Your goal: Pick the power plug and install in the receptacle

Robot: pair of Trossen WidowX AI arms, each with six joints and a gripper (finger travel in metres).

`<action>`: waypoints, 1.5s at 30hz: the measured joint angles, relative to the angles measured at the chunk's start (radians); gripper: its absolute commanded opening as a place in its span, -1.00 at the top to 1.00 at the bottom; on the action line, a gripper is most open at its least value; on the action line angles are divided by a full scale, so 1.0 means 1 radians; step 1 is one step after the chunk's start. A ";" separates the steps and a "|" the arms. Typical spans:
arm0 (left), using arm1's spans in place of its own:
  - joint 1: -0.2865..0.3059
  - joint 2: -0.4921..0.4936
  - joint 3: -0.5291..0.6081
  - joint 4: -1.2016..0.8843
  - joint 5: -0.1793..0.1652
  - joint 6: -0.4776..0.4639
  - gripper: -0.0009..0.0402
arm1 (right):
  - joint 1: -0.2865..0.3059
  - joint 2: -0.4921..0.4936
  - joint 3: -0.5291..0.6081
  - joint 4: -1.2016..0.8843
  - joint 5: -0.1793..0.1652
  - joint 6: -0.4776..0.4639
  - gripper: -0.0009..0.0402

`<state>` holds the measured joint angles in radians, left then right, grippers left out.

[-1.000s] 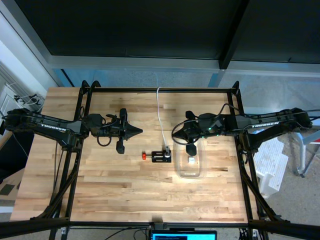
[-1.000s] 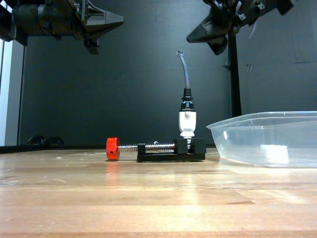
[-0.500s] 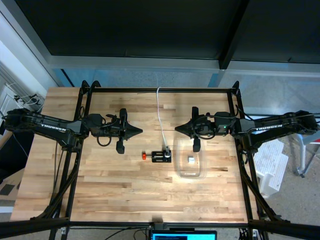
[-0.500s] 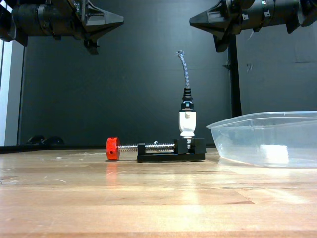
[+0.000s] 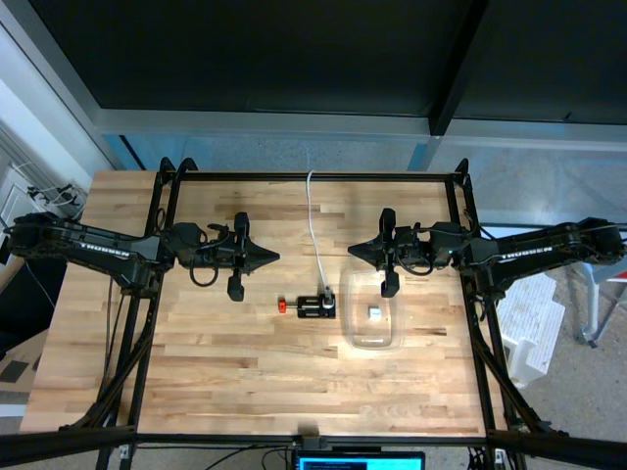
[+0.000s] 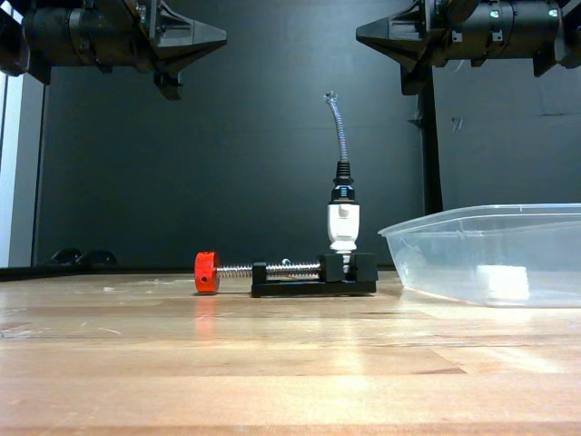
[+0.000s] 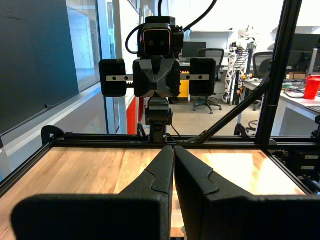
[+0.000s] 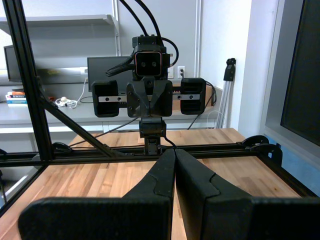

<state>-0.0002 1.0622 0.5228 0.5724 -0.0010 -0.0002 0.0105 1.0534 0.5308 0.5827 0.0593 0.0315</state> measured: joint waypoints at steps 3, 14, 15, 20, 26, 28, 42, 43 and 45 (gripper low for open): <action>0.000 0.000 0.000 0.000 0.000 0.000 0.96 | 0.000 0.000 0.000 -0.021 0.000 0.000 0.96; 0.000 0.000 0.000 0.001 0.000 0.000 0.96 | 0.000 0.000 0.035 -0.091 0.002 0.003 0.96; 0.000 0.000 0.000 0.000 0.000 0.000 0.96 | 0.000 0.000 0.035 -0.090 0.003 0.004 0.96; 0.000 0.000 0.000 0.001 0.000 0.000 0.96 | 0.000 0.000 0.034 -0.090 0.004 0.013 0.96; 0.000 0.000 0.000 0.000 0.000 0.000 0.96 | 0.000 0.000 0.034 -0.092 0.000 0.013 0.96; 0.000 0.000 0.000 0.000 0.000 0.000 0.96 | 0.000 0.000 0.034 -0.095 0.000 0.013 0.96; 0.000 0.000 0.000 0.000 0.000 0.000 0.96 | 0.000 0.000 0.034 -0.122 0.000 0.013 0.96; 0.000 0.000 0.000 0.000 0.000 0.000 0.96 | 0.000 0.000 0.034 -0.122 0.000 0.013 0.96; 0.000 0.000 0.000 0.000 0.000 0.000 0.96 | 0.000 0.000 0.034 -0.122 0.000 0.013 0.96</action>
